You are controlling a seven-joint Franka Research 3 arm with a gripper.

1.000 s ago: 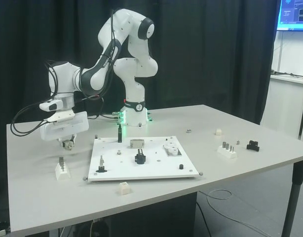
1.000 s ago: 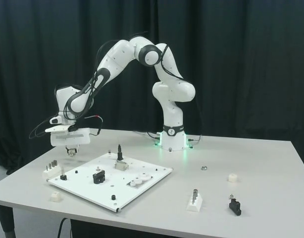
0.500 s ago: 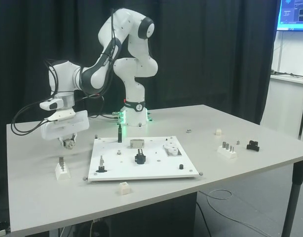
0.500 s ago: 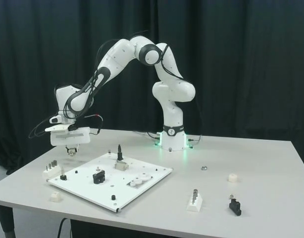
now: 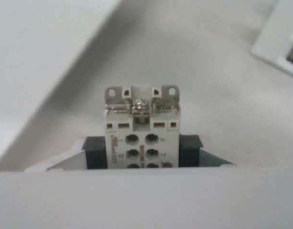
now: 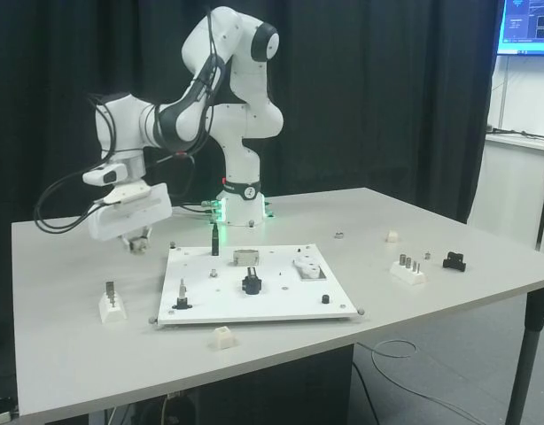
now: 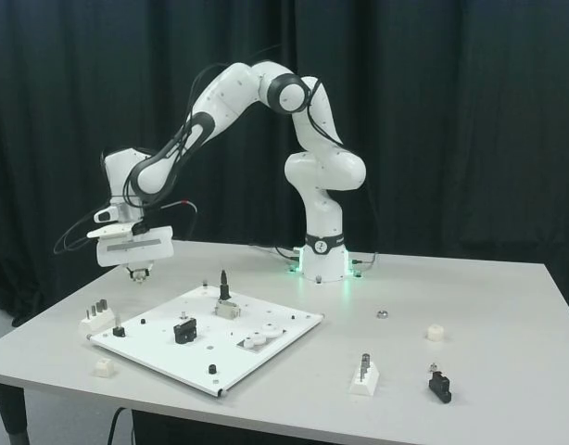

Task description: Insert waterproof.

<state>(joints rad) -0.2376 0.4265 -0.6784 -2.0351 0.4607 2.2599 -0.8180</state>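
At the left of the frame, the white arm's gripper [image 6: 136, 241], closed on the white waterproof connector [image 5: 141, 128], has risen above the grey surface [image 6: 68, 354] since a second ago, suggesting the carry toward the white assembly board [image 6: 281, 297] is beginning.

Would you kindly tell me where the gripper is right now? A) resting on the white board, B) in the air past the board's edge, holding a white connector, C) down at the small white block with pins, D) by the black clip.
B: the gripper hangs above the table beside the white board, shut on the connector.
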